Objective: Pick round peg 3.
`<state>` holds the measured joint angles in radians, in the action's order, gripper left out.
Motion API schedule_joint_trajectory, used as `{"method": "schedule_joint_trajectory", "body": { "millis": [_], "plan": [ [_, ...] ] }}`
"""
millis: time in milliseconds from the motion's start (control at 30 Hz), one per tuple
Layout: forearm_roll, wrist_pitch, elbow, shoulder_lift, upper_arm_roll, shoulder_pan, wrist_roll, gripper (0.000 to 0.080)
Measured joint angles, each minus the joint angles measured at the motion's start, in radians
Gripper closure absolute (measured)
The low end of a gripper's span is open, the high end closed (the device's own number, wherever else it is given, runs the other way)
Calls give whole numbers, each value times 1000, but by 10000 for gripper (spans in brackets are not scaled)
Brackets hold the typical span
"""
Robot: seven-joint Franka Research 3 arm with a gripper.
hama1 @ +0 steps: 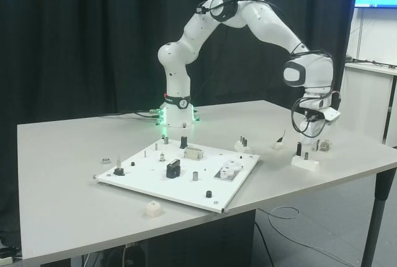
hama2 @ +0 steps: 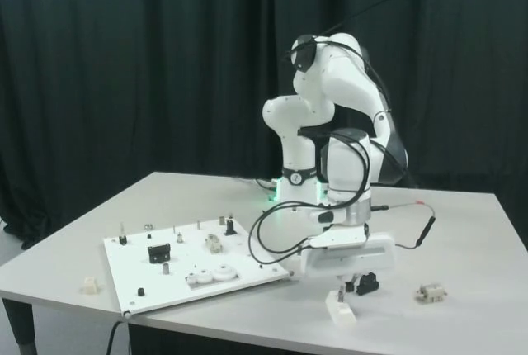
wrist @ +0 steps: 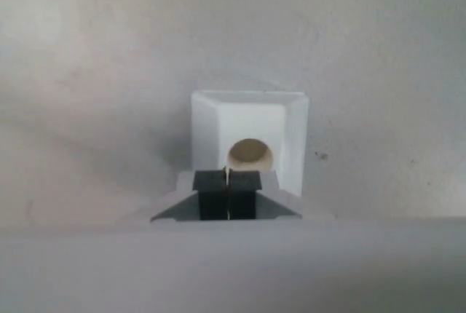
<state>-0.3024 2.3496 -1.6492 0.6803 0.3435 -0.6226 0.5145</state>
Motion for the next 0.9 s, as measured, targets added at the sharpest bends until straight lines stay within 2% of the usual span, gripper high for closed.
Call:
{"method": "schedule_joint_trajectory", "body": {
  "millis": [300, 500, 533, 700, 733, 900],
  "plan": [
    [1, -119, 64, -19, 13, -2, 4, 801],
    [2, -165, 92, -25, 28, -8, 6, 801],
    [2, -170, 95, -25, 31, -10, 6, 699],
    [2, -193, 105, -25, 43, -17, 6, 699],
    [2, -196, 106, -25, 45, -18, 7, 397],
    [3, -198, 105, -25, 49, -18, 11, 397]
  ]
}}
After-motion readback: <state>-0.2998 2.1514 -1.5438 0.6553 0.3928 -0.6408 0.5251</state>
